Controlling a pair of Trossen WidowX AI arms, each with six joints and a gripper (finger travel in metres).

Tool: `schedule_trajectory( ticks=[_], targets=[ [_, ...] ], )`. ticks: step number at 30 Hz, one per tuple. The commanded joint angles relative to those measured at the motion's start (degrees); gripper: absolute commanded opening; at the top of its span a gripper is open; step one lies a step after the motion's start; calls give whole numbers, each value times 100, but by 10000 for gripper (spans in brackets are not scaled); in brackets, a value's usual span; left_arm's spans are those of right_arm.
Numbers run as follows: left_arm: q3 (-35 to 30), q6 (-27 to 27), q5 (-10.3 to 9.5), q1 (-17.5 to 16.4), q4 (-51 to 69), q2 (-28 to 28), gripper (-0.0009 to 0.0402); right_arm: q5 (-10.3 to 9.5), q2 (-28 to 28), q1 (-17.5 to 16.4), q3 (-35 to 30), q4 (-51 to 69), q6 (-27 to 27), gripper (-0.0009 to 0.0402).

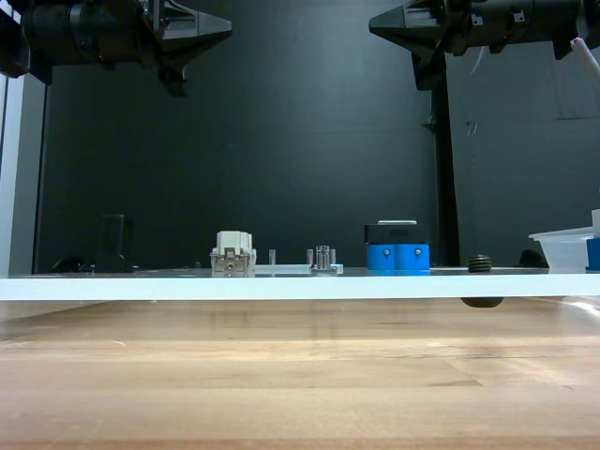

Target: Remove the rj45 connector and place it in the container

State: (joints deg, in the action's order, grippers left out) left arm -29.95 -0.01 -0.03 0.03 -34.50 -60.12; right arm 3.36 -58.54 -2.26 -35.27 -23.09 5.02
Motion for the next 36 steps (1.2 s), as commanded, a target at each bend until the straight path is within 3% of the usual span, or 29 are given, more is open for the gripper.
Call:
schedule_trajectory(
  ticks=[1, 22, 29, 36],
  targets=[
    [0, 0, 0, -4, -2, 2, 1, 2, 0, 2, 0, -39, -101, 0],
    [0, 0, 0, -4, -2, 0, 1, 0, 0, -2, -31, 52, -68, 0],
    [0, 0, 0, -4, -2, 2, 1, 7, -4, -157, -796, 2223, -90, 0],
    [0, 0, 0, -4, -2, 2, 1, 22, -4, -457, -1469, 4238, 385, 0]
  ],
)
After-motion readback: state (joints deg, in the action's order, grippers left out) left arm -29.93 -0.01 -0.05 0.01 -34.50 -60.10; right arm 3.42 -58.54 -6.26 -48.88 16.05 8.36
